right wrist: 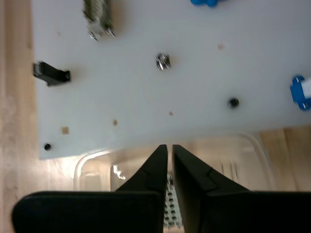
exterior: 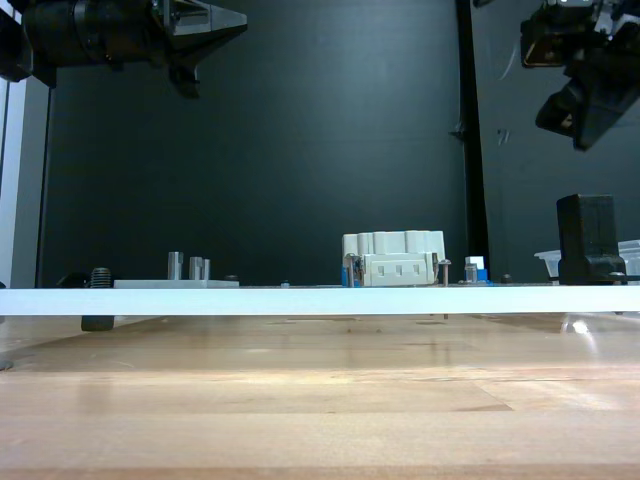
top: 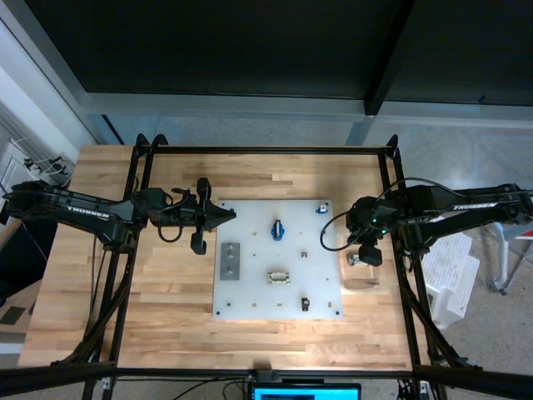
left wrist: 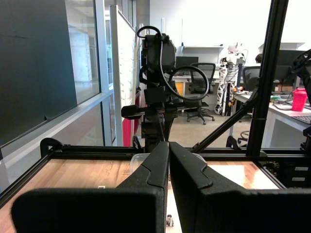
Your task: Pick the HAN10E connector and install on the hub
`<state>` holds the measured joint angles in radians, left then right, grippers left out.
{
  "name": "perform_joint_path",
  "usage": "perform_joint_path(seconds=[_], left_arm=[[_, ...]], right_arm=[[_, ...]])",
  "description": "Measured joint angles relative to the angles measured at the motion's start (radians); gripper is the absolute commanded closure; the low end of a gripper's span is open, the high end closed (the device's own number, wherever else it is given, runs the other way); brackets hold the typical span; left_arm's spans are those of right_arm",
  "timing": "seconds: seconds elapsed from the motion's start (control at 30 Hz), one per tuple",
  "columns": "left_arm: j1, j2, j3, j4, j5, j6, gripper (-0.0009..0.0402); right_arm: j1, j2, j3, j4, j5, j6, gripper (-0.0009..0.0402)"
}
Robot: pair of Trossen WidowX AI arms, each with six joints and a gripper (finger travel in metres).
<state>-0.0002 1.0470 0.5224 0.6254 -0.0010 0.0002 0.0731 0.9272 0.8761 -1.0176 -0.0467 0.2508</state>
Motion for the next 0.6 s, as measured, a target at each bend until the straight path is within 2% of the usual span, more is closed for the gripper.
perform_joint_path(seconds=[0.3, 0.6], left_arm=[[0.000, 0.000, 0.000, 0.000, 0.000, 0.000, 0.0393], [0.000, 0.000, 0.000, 0.000, 0.000, 0.000, 0.0393]], right_arm=[[0.012, 0.000, 0.000, -0.055, 0.002, 0.030, 0.0244], [0.044, 0.000, 0.000, -0.126, 0.002, 0.059, 0.0224]])
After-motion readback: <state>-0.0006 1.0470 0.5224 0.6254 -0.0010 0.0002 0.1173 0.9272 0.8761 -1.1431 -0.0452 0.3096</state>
